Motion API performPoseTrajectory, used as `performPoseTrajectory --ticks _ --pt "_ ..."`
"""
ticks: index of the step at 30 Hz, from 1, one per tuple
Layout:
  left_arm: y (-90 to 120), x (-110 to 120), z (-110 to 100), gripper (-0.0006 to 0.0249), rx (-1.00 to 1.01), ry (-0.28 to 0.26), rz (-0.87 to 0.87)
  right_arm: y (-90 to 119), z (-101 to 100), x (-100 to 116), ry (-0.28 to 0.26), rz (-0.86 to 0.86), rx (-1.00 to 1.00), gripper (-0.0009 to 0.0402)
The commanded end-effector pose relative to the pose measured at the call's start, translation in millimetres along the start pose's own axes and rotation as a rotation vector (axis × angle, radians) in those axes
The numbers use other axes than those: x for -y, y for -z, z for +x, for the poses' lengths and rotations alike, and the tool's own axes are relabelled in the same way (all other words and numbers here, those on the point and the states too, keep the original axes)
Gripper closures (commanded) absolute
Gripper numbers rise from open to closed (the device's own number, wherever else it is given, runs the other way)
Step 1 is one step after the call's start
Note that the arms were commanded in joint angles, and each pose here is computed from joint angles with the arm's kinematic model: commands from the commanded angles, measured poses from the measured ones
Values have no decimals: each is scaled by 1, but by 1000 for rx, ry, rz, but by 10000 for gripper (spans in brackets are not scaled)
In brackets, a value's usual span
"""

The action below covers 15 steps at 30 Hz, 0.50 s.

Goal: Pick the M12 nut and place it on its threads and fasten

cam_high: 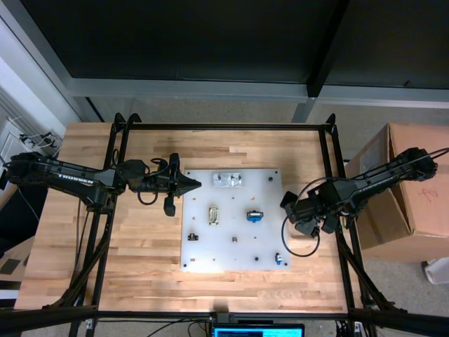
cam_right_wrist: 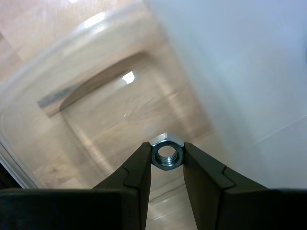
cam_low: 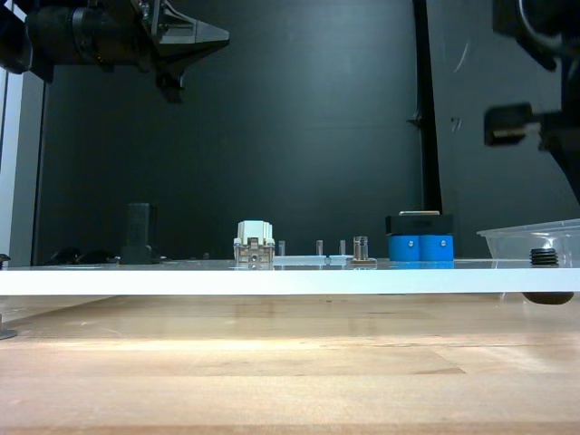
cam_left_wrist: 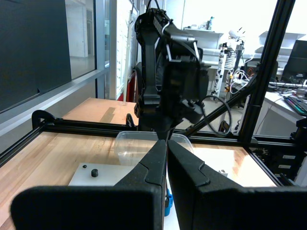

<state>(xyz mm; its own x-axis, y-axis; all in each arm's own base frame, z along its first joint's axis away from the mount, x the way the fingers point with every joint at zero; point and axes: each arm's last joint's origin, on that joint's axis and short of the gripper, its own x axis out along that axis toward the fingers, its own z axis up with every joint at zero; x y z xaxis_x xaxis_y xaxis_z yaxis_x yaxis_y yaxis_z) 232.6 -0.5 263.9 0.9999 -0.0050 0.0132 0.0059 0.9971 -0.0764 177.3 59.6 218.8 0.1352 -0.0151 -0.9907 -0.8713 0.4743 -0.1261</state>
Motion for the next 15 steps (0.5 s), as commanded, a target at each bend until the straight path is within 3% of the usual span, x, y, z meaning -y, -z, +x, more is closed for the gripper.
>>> performPoseTrajectory --ticks 1,15 --pt "0 0 0 243 0 0 0 -12 -6 7 -3 -26 -1 393" --pt "0 0 0 243 0 0 0 -89 -10 42 -25 -239 -8 393"
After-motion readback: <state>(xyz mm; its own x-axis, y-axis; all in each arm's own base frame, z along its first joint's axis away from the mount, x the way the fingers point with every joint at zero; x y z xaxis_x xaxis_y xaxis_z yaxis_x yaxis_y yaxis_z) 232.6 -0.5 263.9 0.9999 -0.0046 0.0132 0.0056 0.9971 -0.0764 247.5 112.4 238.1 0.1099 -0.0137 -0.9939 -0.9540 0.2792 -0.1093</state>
